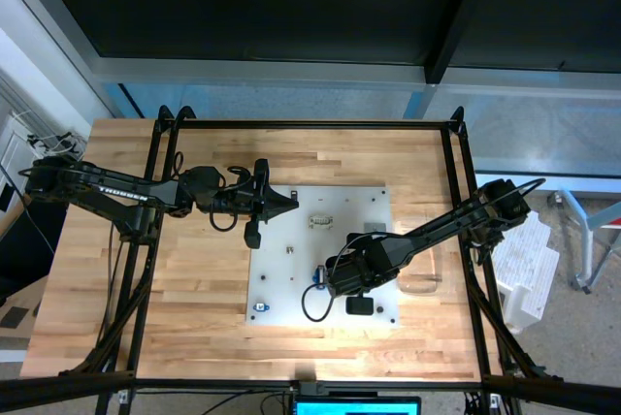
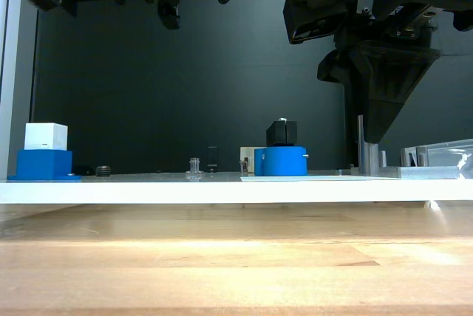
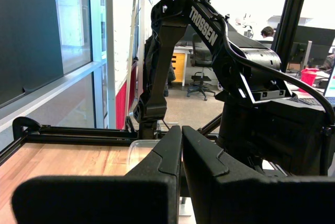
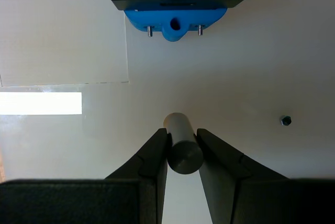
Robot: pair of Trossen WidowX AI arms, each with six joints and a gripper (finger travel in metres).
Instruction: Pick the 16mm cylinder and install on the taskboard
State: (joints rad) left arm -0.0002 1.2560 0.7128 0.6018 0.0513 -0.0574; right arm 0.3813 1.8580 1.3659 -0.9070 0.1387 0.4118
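Observation:
The 16mm cylinder [image 4: 182,148] is a short grey metal peg pinched between the fingers of my right gripper [image 4: 181,132], which is shut on it. It hangs upright over the white taskboard [image 1: 291,284], just short of the blue fitting [image 4: 175,17]. In the low view the cylinder [image 2: 361,142] reaches from my right gripper [image 2: 367,128] down to the board surface; whether it sits in a hole I cannot tell. My left gripper [image 1: 293,200] hovers shut and empty over the board's far left edge, its fingers [image 3: 167,153] pressed together.
A clear plastic tray [image 1: 425,274] lies at the board's right edge, under the right arm. A beige connector [image 1: 318,223] sits near the board's back. A blue block with a white cube [image 2: 44,155] stands at its near left corner. A black frame rings the table.

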